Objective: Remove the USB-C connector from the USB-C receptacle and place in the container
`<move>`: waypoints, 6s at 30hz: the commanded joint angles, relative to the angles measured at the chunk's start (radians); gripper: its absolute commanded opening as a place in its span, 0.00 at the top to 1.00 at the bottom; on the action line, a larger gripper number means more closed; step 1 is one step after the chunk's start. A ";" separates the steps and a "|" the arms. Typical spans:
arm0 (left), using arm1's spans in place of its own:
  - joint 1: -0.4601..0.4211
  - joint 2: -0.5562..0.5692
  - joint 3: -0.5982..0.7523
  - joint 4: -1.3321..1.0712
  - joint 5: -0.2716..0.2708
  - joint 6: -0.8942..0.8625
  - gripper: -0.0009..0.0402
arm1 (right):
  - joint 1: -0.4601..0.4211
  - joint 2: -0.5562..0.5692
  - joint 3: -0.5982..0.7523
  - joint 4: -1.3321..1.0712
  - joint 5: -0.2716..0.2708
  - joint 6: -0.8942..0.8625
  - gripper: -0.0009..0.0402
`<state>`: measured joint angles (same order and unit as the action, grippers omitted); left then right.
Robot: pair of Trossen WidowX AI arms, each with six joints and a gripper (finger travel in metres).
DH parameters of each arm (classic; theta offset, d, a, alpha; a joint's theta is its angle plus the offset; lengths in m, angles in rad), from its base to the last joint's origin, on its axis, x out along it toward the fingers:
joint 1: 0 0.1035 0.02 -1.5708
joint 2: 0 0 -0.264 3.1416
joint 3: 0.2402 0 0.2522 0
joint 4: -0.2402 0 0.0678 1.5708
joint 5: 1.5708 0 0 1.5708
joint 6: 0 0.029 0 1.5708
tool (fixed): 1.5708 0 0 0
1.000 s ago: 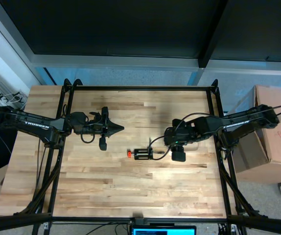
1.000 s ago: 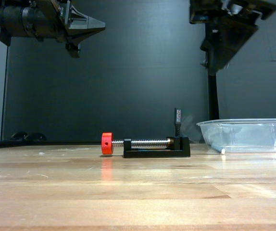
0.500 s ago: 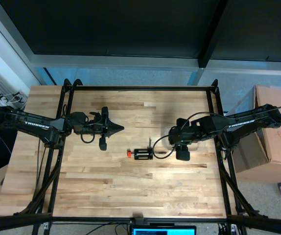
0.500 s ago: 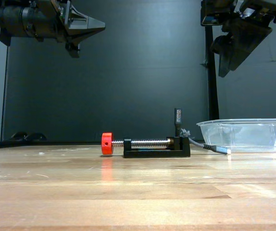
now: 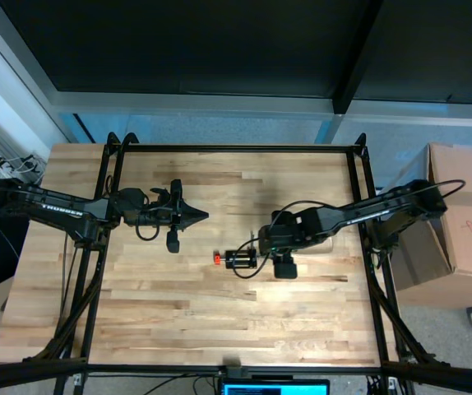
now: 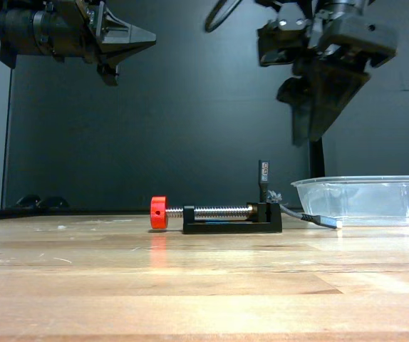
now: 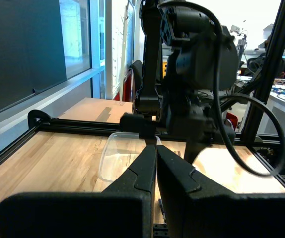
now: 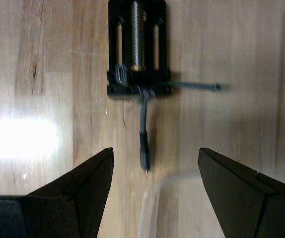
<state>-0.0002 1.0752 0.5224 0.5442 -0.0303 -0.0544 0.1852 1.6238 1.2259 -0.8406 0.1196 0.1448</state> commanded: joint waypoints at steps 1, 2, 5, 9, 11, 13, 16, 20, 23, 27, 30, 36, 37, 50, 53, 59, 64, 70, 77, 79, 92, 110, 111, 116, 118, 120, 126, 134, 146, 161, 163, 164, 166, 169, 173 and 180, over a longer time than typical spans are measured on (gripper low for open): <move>0.000 0.000 0.000 0.000 0.000 0.000 0.98 | -0.003 0.060 0.029 0.011 -0.009 -0.024 0.39; 0.000 0.000 0.000 0.000 0.000 0.000 0.98 | -0.003 0.075 0.032 0.016 -0.011 -0.028 0.40; 0.000 0.000 0.000 0.000 0.000 0.000 0.98 | -0.004 0.118 0.031 0.037 -0.018 -0.039 0.39; 0.000 0.000 0.000 0.000 0.000 0.000 0.98 | -0.004 0.169 0.031 0.069 -0.043 -0.054 0.39; 0.000 0.000 0.000 0.000 0.000 0.000 0.98 | -0.004 0.190 0.031 0.085 -0.043 -0.060 0.39; 0.000 0.000 0.000 0.000 0.000 0.000 0.98 | -0.005 0.209 0.031 0.095 -0.042 -0.061 0.39; 0.000 0.000 0.000 0.000 0.000 0.000 0.98 | -0.010 0.235 0.030 0.111 -0.042 -0.067 0.40; 0.000 0.000 0.000 0.000 0.000 0.000 0.98 | -0.024 0.245 0.012 0.147 -0.043 -0.074 0.40; 0.000 0.000 0.000 0.000 0.000 0.000 0.98 | -0.038 0.245 -0.002 0.164 -0.044 -0.080 0.41; 0.000 0.000 0.000 0.000 0.000 0.000 0.98 | -0.045 0.249 -0.010 0.185 -0.044 -0.090 0.47; 0.000 0.000 0.000 0.000 0.000 0.000 0.98 | -0.046 0.252 -0.010 0.195 -0.043 -0.102 0.55; 0.000 0.000 0.000 0.000 0.000 0.000 0.98 | -0.057 0.252 -0.014 0.206 -0.043 -0.106 0.72; 0.000 0.000 0.000 0.000 0.000 0.000 0.98 | -0.058 0.252 -0.014 0.205 -0.042 -0.106 0.75; 0.000 0.000 0.000 0.000 0.000 0.000 0.98 | -0.058 0.235 -0.014 0.180 -0.043 -0.066 0.98; 0.000 0.000 0.000 0.000 0.000 0.000 0.98 | -0.058 0.219 -0.003 0.138 -0.042 -0.035 0.97; 0.000 0.000 0.000 0.000 0.000 0.000 0.98 | -0.058 0.156 0.035 0.097 -0.043 0.015 0.98; 0.000 0.000 0.000 0.000 0.000 0.000 0.98 | -0.059 0.098 0.093 0.043 -0.042 0.032 0.98; 0.000 0.000 0.000 0.000 0.000 0.000 0.98 | -0.064 0.054 0.148 -0.031 -0.044 -0.010 0.98; 0.000 0.000 0.000 0.000 0.000 0.000 0.98 | -0.109 -0.017 0.095 -0.077 -0.094 -0.080 0.98; 0.000 0.000 0.000 0.000 0.000 0.000 0.98 | -0.122 -0.045 0.069 -0.076 -0.095 -0.097 0.98; 0.000 0.000 0.000 0.000 0.000 0.000 0.98 | -0.168 -0.169 -0.150 -0.091 -0.095 -0.135 0.98; 0.000 0.000 0.000 0.000 0.000 0.000 0.98 | -0.174 -0.209 -0.320 -0.032 -0.076 -0.119 0.64; 0.000 0.000 0.000 0.000 0.000 0.000 0.98 | -0.174 -0.209 -0.318 -0.031 -0.076 -0.119 0.61; 0.000 0.000 0.000 0.000 0.000 0.000 0.98 | -0.174 -0.210 -0.280 -0.032 -0.076 -0.088 0.52; 0.000 0.000 0.000 0.000 0.000 0.000 0.98 | -0.174 -0.212 -0.253 -0.030 -0.076 -0.077 0.52; 0.000 0.000 0.000 0.000 0.000 0.000 0.98 | -0.173 -0.216 -0.224 -0.029 -0.076 -0.074 0.53; 0.000 0.000 0.000 0.000 0.000 0.000 0.98 | -0.171 -0.261 -0.157 0.040 -0.076 -0.040 0.64; 0.000 0.000 0.000 0.000 0.000 0.000 0.98 | -0.172 -0.403 -0.198 0.381 -0.060 -0.029 0.90; 0.000 0.000 0.000 0.000 0.000 0.000 0.98 | -0.220 -0.481 -0.407 0.975 -0.096 -0.092 0.98; 0.000 0.000 0.000 0.000 0.000 0.000 0.98 | -0.220 -0.541 -0.636 1.328 -0.138 -0.048 0.98; 0.000 0.000 0.000 0.000 0.000 0.000 0.98 | -0.220 -0.541 -0.639 1.331 -0.138 -0.050 0.98; 0.000 0.000 0.000 0.000 0.000 0.000 0.98 | -0.220 -0.541 -0.640 1.337 -0.139 -0.054 0.98; 0.000 0.000 0.000 0.000 0.000 0.000 0.98 | -0.220 -0.541 -0.641 1.342 -0.140 -0.059 0.98; 0.000 0.000 0.000 0.000 0.000 0.000 0.98 | -0.220 -0.541 -0.642 1.342 -0.140 -0.069 0.98; 0.000 0.000 0.000 0.000 0.000 0.000 0.98 | -0.220 -0.541 -0.655 1.363 -0.139 -0.071 0.98; 0.000 0.000 0.000 0.000 0.000 0.000 0.98 | -0.220 -0.541 -0.688 1.408 -0.138 -0.056 0.98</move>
<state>-0.0002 1.0752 0.5228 0.5442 -0.0303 -0.0544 -0.0349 1.0817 0.5411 0.5686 -0.0196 0.0853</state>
